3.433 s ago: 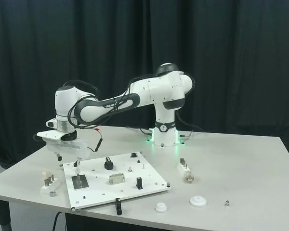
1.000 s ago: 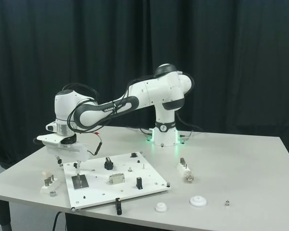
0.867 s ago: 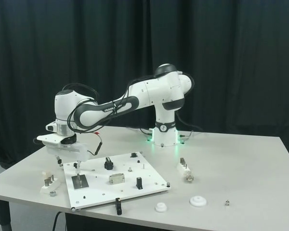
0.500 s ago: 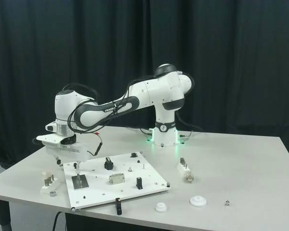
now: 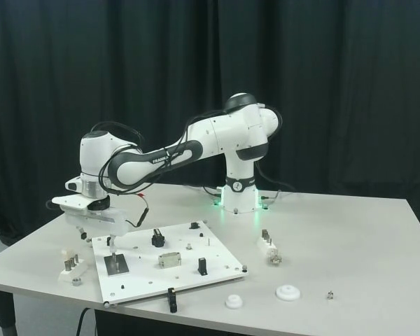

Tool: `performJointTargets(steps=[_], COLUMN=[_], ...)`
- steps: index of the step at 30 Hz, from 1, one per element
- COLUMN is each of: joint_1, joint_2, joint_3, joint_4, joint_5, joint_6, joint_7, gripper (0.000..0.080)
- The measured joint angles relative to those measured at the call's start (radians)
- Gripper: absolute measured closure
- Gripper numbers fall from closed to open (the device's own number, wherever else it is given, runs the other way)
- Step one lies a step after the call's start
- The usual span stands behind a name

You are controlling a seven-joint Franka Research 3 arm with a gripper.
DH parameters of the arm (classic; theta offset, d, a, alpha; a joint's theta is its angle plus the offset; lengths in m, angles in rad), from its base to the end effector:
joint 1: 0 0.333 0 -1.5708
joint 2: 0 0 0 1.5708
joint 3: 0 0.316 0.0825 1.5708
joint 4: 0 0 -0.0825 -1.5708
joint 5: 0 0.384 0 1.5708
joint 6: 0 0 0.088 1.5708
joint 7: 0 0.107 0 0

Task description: Insert small gear.

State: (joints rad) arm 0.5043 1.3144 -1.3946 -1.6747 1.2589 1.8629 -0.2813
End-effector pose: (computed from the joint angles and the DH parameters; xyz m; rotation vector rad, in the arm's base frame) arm 0.5842 -0.3207 0.2458 2.7731 -1.2142 0.0440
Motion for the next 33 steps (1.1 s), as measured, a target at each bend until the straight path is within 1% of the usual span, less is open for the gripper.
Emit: performJointTargets(steps=[19,33], joint_1=[-0.003,-0.003], joint_2=[0.000,0.000], joint_3=[0.001,0.007], joint_4=[0.003,0.011], joint_5=[0.000,0.004], joint_6=[0.004,0.028], joint_7=[-0.013,-0.013], gripper=[0.0003,0.0003])
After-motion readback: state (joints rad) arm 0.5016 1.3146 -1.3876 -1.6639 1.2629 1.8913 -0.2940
